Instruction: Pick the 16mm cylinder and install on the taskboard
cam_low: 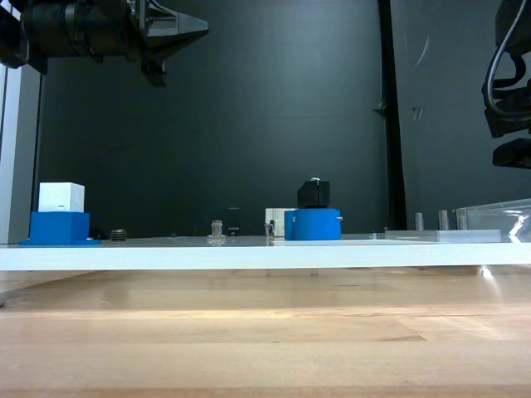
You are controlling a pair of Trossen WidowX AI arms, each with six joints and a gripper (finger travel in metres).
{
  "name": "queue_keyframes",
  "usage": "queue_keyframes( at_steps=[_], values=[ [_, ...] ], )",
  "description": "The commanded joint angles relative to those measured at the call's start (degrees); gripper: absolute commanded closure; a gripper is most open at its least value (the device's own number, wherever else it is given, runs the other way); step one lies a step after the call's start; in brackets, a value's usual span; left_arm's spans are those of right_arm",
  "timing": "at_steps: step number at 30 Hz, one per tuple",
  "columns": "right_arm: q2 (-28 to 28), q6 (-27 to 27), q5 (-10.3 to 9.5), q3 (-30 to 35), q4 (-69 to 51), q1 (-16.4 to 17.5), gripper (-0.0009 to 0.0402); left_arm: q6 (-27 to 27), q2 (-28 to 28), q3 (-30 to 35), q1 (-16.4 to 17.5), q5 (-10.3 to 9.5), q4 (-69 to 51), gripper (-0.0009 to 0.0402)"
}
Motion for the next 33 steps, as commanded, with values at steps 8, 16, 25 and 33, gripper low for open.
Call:
queue_keyframes(
  at_steps=[8,16,25,33],
  values=[
    [-0.2,-0.1,0.02,1.2,-1.2,0.0,0.0383,0.0,0.0,0.0,0.0,0.00,0.0,0.0393],
    [-0.8,-1.1,0.02,8.5,-7.9,-0.2,0.0381,0.0,0.0,0.0,0.0,0.02,0.0,0.0393],
    [-0.7,-1.6,0.00,15.8,-15.4,-0.2,0.0381,0.0,0.0,0.0,0.0,0.02,0.0,0.0393],
    [1.3,-1.6,-0.02,18.7,-17.0,-0.3,0.0381,0.0,0.0,0.0,0.0,0.00,0.0,0.0393]
  ],
)
